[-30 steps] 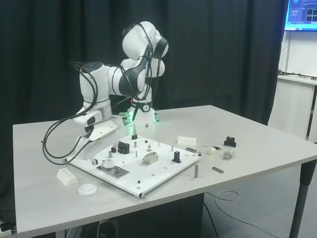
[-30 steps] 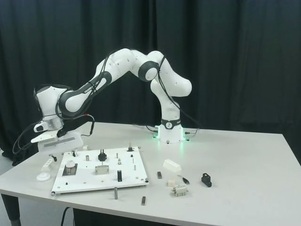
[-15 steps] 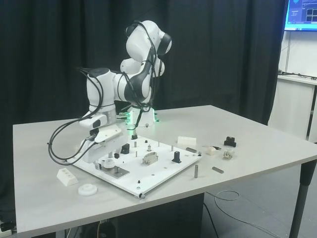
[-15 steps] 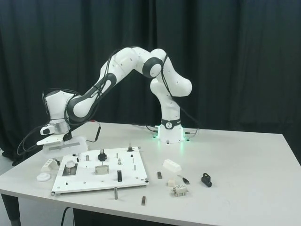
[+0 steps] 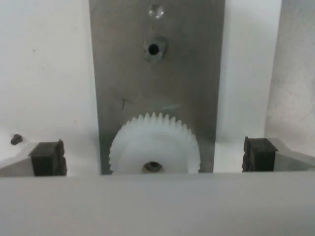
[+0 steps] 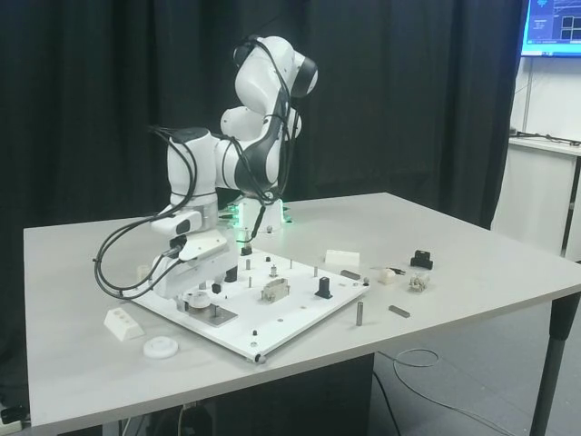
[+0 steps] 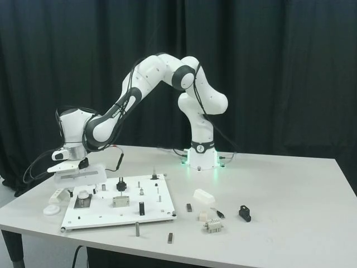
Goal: Remove medium gear.
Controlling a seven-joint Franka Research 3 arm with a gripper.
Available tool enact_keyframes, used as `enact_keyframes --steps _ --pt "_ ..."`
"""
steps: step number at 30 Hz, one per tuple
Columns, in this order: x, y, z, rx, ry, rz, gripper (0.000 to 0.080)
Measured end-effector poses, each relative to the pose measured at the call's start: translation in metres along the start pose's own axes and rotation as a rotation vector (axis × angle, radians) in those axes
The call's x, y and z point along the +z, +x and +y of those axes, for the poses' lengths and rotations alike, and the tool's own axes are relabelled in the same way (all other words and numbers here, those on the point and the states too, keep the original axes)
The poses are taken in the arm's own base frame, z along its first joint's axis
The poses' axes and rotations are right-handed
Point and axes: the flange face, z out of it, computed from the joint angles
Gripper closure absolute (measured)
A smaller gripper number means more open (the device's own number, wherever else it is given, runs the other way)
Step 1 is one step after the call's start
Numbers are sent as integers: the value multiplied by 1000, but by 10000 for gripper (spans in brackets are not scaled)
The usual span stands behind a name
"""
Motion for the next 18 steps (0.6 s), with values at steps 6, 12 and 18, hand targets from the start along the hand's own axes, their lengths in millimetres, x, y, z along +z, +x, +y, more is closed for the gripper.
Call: enact_keyframes --steps 6,12,18 --pt "3 -3 0 3 -9 9 3" --pt "4 -5 -1 3 -13 12 3" --pt "5 -6 -2 2 -14 14 124"
